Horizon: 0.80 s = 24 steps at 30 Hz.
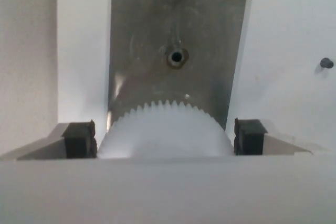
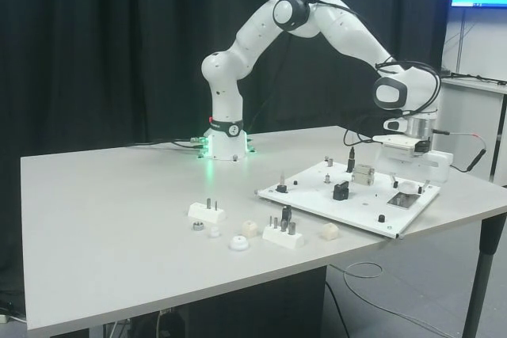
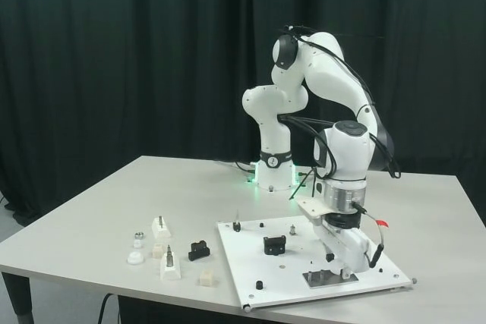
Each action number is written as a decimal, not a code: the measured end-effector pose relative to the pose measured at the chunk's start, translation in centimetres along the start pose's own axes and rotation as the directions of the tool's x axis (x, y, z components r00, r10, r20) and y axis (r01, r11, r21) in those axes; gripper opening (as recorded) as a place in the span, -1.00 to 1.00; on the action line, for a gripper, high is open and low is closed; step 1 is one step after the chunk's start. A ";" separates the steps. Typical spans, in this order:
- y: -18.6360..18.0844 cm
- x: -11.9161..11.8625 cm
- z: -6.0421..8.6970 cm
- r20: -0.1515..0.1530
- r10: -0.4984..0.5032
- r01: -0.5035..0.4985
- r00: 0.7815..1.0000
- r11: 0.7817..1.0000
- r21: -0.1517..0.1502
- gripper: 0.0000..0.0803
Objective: Insert large gear.
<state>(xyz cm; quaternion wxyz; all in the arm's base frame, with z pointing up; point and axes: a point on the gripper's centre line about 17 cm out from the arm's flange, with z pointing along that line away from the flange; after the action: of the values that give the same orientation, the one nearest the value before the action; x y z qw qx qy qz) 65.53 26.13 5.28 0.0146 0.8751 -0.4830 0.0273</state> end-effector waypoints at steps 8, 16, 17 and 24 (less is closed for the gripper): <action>0.0 0.0 0.0 -0.011 -0.013 0.013 1.000 1.000 0.000 0.44; 0.0 0.1 0.0 -0.021 -0.025 0.025 0.999 1.000 -0.002 0.44; 0.0 0.1 0.0 -0.023 -0.028 0.028 0.999 1.000 -0.002 0.44; -0.1 0.0 -0.1 -0.040 -0.048 0.048 0.998 0.999 -0.005 0.44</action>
<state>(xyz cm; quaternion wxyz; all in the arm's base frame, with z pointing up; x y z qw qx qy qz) 65.60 26.16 5.34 0.0267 0.8857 -0.4614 0.0432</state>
